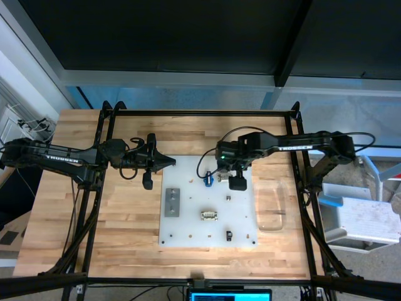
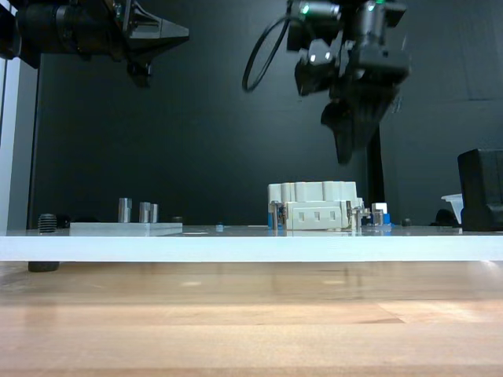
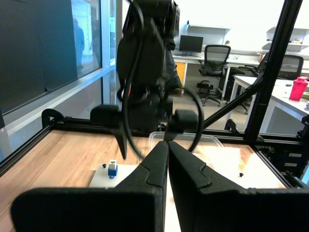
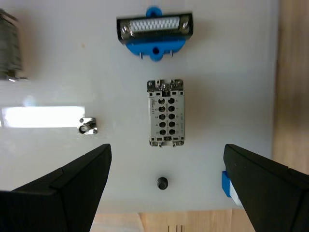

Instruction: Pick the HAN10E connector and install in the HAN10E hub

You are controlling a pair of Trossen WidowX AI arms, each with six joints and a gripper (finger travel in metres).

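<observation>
Right of centre in the high view, right gripper (image 4: 167,146) hovering spread wide over the HAN10E connector (image 4: 166,113) lying free on the white board (image 1: 188,170), HAN10E hub (image 1: 209,215) just below centre, left gripper (image 1: 168,162) pinched together, centre-left.

Both arms are matte black, built from boxy links and rounded joints. The left arm (image 1: 59,158) carries white TROSSEN lettering (image 1: 67,159) along its long link; the right arm (image 1: 313,145) has similar white lettering, too small to read. A black cable (image 2: 255,59) loops beside the right wrist, where a small green light (image 1: 222,152) glows. The left gripper (image 3: 167,143), by the task board's (image 1: 188,235) far left corner, has wedge-shaped black fingers meeting in a point. The right gripper (image 4: 167,148), above the board's far right part, has flat, angular black fingers spread wide.
</observation>
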